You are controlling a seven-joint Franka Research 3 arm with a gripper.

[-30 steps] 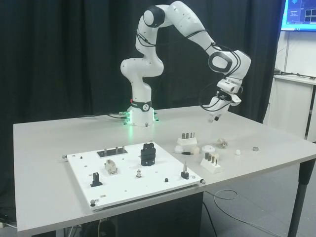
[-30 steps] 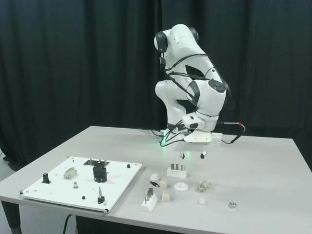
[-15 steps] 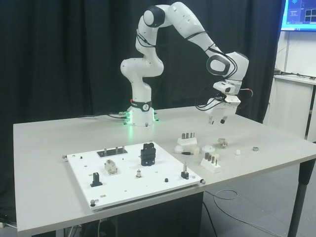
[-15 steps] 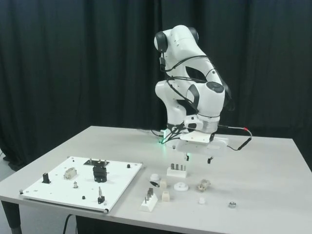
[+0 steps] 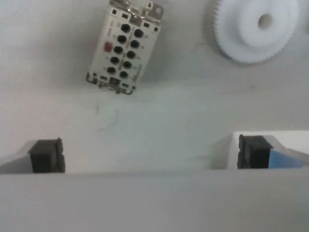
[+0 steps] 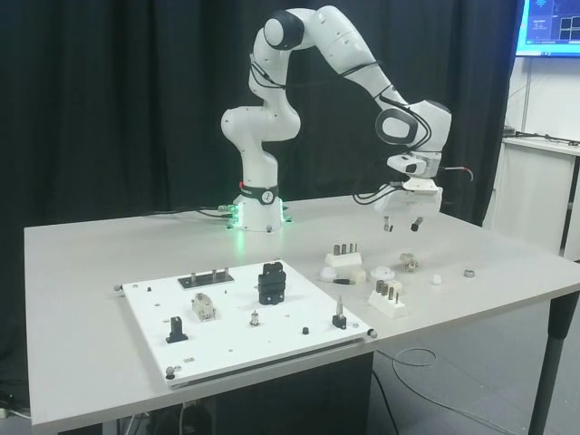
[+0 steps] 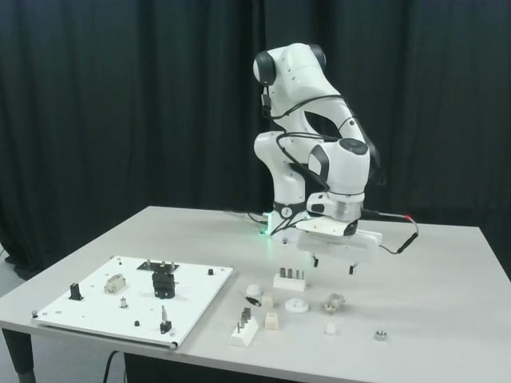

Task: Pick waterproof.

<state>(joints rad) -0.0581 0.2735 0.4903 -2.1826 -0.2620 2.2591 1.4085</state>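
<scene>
One grey tabletop carries everything, with black curtains behind it and a screen corner at the upper edge of the first room view. The white arm is bolted at the far side, a green glow at its base. A white board lies at the front, holding a black block and several small fixtures. Beside the board sits a loose cluster of parts: a white holder with grey pins, a second pinned holder, a white gear, a small white cap and a grey nut.

The pincer hangs above this cluster, clear of the tabletop, fingers spread wide and gripping nothing; in the wrist view its black fingertips stand far apart with bare surface between them. The waterproof connector lies flat on the tabletop near the gear, not touching it, its face showing two rows of dark holes. In the room views it is only a small pale lump below the pincer.

The wrist view cuts off the gear's outer edge and the connector's far end. Small marks sit beside the connector's holes, too fine to read. The screen's writing is likewise illegible.
</scene>
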